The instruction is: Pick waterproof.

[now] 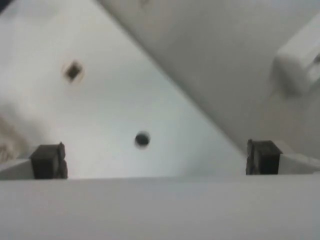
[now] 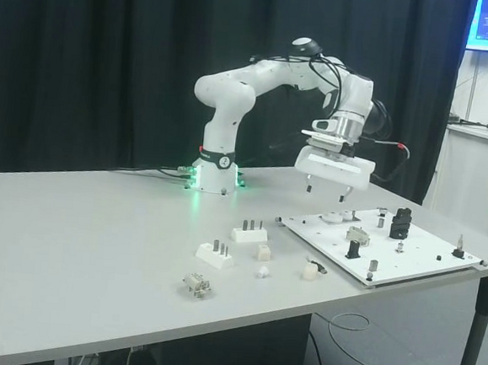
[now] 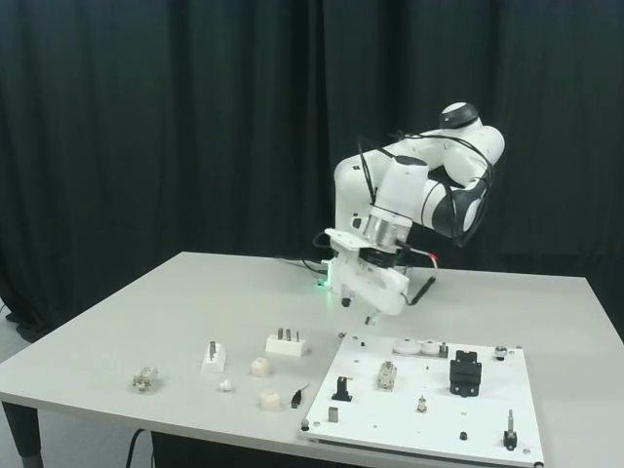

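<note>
My gripper [image 2: 326, 191] hangs open and empty above the near-arm edge of the white board [image 2: 407, 261]. In the wrist view the black fingertips [image 1: 47, 161] stand wide apart, and the gripper [image 1: 155, 160] is over bare board [image 1: 110, 100] with a dark hole [image 1: 142, 139] below it. Two round white parts [image 2: 336, 215] lie on the board just under the gripper. Small connectors lie on the table, among them a metallic one [image 2: 195, 286]. Nothing shows me which part is the waterproof one. From the second room view the gripper [image 3: 357, 310] hovers over the board's [image 3: 409, 429] back left corner.
Black fixtures [image 2: 401, 223] and small pins stand on the board. White blocks with pins [image 2: 250, 231] [image 2: 215, 254] and small white pieces [image 2: 310, 271] sit on the grey table [image 2: 96, 230] left of the board. The arm's base [image 2: 213, 176] glows green at the back.
</note>
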